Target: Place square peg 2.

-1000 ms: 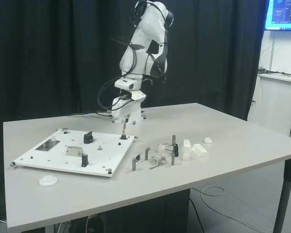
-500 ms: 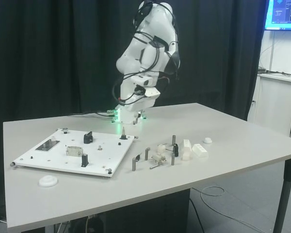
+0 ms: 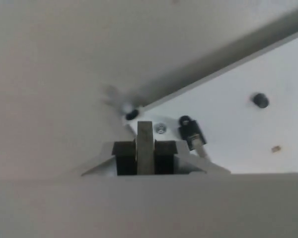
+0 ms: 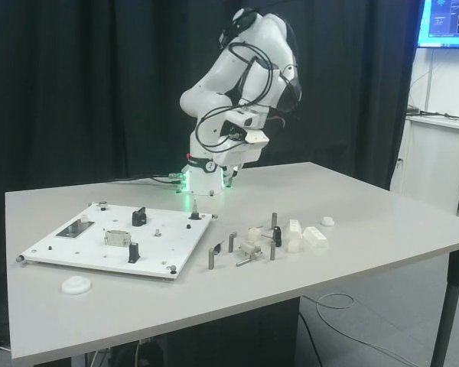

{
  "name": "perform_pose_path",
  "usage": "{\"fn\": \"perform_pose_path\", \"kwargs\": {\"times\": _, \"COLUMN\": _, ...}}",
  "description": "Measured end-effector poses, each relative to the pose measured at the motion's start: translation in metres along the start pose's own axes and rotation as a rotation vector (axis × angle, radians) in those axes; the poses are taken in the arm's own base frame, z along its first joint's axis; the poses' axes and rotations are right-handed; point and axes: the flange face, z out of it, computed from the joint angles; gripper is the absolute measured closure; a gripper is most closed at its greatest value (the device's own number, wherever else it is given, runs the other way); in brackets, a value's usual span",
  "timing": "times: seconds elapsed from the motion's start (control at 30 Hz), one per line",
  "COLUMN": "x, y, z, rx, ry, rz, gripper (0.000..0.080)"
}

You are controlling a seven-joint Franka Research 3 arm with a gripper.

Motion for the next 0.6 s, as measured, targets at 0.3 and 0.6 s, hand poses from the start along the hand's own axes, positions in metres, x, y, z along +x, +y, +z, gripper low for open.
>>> {"fn": "perform_pose_path", "kwargs": {"times": 0.3, "x": -0.018, "y": -0.019, "z": -0.006, "rx": -0.046, "ry": -0.017, "rz": 0.042, "gripper": 0.0728}}
{"fn": "perform_pose_path", "kwargs": {"times": 0.6, "x": -0.037, "y": -0.026, "z": -0.02, "rx": -0.13, "ry": -0.042, "rz": 0.103, "gripper": 0.0728}}
